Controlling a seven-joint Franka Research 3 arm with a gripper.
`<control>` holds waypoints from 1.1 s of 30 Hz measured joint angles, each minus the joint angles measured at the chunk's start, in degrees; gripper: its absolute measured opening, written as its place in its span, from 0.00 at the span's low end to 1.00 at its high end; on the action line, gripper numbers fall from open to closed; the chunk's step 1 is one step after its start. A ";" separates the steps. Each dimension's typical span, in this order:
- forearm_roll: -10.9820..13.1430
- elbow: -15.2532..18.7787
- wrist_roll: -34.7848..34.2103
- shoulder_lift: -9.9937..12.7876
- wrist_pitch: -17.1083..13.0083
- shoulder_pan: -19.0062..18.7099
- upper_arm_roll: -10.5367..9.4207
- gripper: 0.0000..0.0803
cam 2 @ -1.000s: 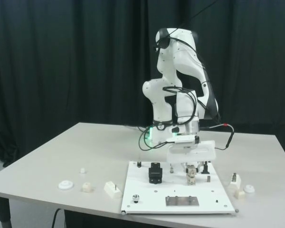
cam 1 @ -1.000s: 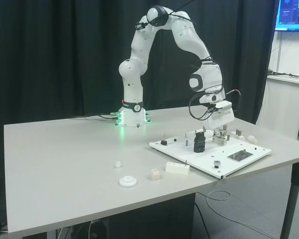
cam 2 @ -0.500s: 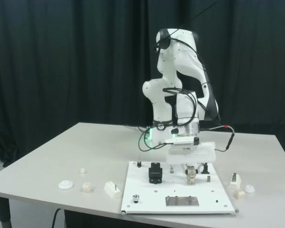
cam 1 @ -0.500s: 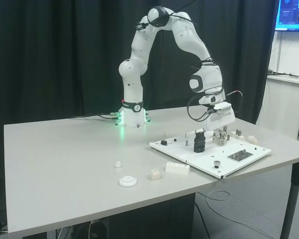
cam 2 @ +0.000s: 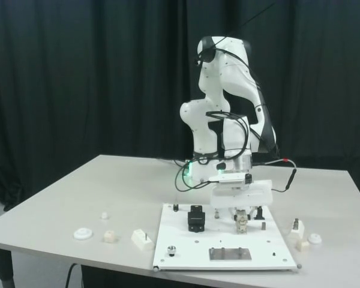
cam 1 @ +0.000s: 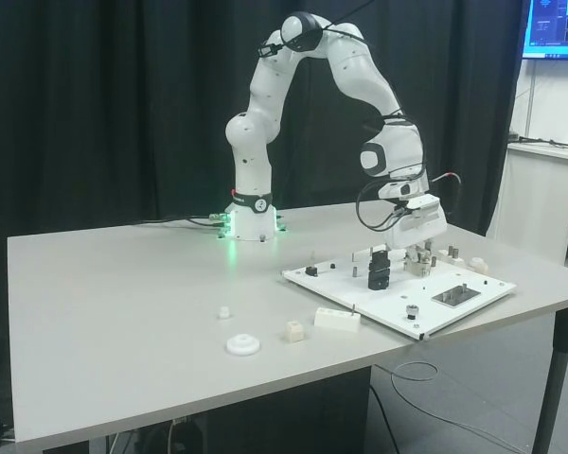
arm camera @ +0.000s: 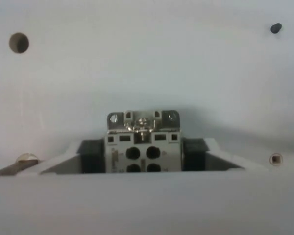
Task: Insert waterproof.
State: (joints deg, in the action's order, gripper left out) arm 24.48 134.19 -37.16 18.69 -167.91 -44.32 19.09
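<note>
Gripper [cam 2: 242, 217] closed on waterproof connector [arm camera: 142, 147], low over white board [cam 1: 398, 307], right of black block [cam 2: 196, 218]. Connector upright, long axis vertical, four-hole face toward wrist camera, metal clip end farther away.

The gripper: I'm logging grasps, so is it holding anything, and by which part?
Yes. The gripper holds a small grey connector, clamped on its two opposite side faces between the black finger pads, above the white board.
</note>
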 joint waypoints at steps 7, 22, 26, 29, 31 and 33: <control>0.00 -1.03 -0.29 -0.39 0.19 0.07 0.06 0.65; -0.39 -4.31 -0.94 -2.25 9.15 0.39 0.91 0.99; -1.55 -5.76 -2.57 -2.29 12.87 0.37 1.11 1.00; -3.33 -6.84 -4.73 -2.32 15.71 0.34 1.21 1.00; -4.75 -7.52 -6.74 -2.34 17.62 0.31 1.22 1.00; -6.31 -8.20 -8.87 -2.36 19.42 0.22 1.22 1.00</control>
State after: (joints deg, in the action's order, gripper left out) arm 18.17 125.99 -46.04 16.34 -148.49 -44.10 20.31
